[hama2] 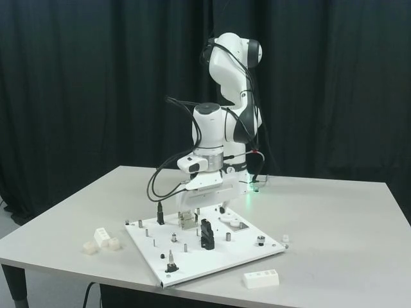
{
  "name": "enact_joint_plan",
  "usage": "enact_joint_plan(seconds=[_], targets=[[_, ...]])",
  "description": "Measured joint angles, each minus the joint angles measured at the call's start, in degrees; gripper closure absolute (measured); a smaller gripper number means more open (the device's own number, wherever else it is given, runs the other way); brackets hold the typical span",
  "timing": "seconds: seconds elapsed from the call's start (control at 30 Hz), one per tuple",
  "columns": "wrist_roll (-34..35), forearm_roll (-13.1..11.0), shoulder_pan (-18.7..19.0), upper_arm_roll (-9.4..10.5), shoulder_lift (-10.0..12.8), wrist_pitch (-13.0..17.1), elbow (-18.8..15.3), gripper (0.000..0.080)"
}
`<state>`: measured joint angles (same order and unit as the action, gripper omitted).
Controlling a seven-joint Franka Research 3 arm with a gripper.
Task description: Remove D-SUB.
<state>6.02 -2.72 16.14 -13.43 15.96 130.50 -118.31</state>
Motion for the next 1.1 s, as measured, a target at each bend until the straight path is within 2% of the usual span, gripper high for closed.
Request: enact_joint_plan(seconds=[1.1], targets=[[-0.03,0.00,0.00,0.22,4.20,4.94,0.07,0.0003]])
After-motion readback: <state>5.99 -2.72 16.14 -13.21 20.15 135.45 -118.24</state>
